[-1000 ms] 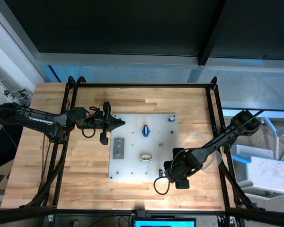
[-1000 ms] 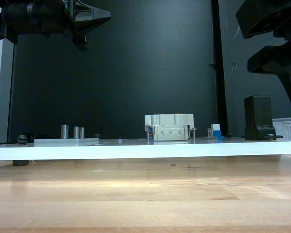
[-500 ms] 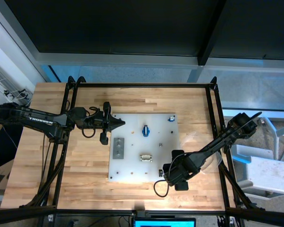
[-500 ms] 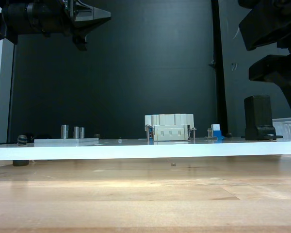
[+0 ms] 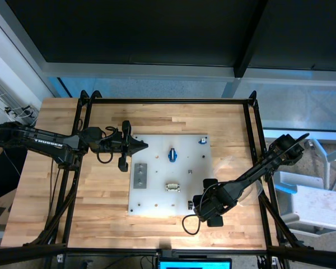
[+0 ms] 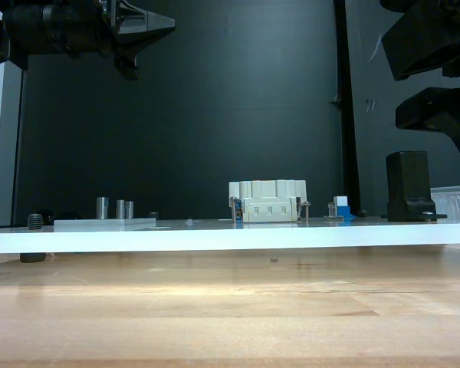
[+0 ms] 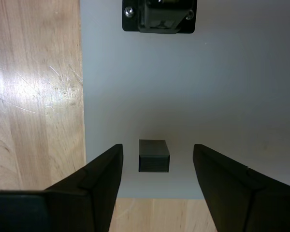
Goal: Pick the 16mm bar from the taskboard and place it in the container
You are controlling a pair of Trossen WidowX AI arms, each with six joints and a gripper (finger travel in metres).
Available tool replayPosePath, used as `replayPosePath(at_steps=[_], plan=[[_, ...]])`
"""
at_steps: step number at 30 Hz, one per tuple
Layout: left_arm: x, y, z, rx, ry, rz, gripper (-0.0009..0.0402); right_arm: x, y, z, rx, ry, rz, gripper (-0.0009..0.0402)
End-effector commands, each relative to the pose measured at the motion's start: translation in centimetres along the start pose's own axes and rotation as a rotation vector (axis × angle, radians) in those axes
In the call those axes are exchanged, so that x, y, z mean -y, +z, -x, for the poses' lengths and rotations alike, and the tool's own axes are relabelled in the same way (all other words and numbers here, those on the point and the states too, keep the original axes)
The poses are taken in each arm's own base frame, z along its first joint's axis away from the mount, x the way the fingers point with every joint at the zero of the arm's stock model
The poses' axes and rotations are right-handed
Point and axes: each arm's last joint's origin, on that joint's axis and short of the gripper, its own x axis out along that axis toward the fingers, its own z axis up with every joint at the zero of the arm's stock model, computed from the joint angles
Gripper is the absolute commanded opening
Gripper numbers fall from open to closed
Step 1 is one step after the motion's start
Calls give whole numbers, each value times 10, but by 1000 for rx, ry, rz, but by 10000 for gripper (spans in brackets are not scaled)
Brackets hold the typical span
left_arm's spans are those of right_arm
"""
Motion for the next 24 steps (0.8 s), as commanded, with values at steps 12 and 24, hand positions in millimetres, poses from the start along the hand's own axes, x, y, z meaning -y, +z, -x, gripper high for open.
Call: replayPosePath(at_steps=[12, 24], plan=[[0, 0, 0, 0, 0, 0, 0, 0, 0, 0, -1, 0, -1, 99], [0, 0, 0, 0, 0, 0, 0, 0, 0, 0, 2, 2, -1, 41]])
